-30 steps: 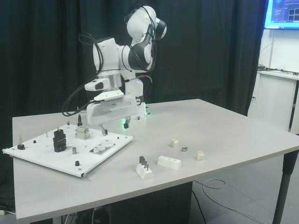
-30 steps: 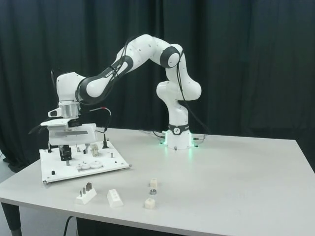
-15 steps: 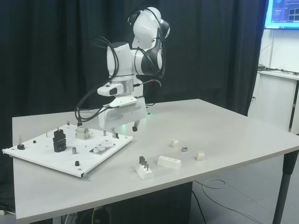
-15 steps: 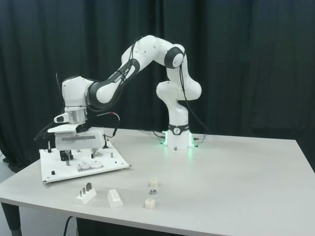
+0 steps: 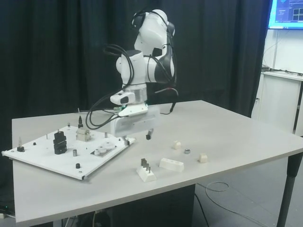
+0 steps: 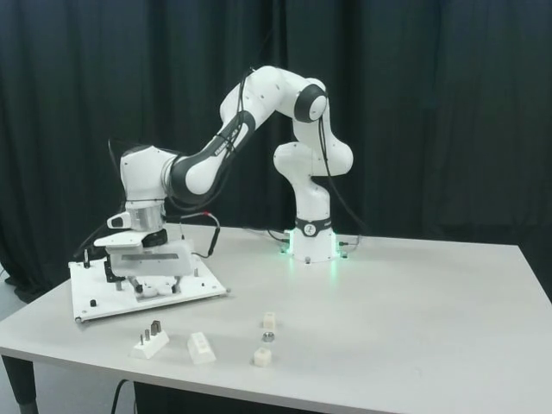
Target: Pick square peg 4.
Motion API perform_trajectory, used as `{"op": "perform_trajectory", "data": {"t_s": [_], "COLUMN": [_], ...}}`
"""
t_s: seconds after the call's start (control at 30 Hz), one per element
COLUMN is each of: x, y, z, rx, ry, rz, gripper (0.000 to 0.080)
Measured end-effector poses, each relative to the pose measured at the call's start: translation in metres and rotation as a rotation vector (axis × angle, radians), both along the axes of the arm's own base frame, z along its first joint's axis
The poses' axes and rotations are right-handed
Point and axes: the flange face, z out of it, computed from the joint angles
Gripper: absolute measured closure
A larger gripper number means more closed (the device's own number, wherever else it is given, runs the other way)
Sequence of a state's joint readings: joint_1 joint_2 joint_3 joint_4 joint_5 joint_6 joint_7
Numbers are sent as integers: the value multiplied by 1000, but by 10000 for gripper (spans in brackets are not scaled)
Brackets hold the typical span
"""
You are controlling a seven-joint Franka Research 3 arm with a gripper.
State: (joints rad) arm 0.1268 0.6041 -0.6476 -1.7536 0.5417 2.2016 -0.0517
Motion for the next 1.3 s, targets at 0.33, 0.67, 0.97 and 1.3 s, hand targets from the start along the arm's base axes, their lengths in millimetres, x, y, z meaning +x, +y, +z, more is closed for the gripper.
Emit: {"op": "perform_trajectory", "data": {"t_s": [0.33, 0.67, 0.97, 1.3], "x": [9, 16, 19, 21], "y": [16, 27, 31, 33], "z": [-18, -33, -46, -59], "rx": [-30, -82, -105, -124], "ry": [-2, -3, -11, -25], "rz": [-49, -51, -72, -86], "gripper": [3, 3, 3, 3]}}
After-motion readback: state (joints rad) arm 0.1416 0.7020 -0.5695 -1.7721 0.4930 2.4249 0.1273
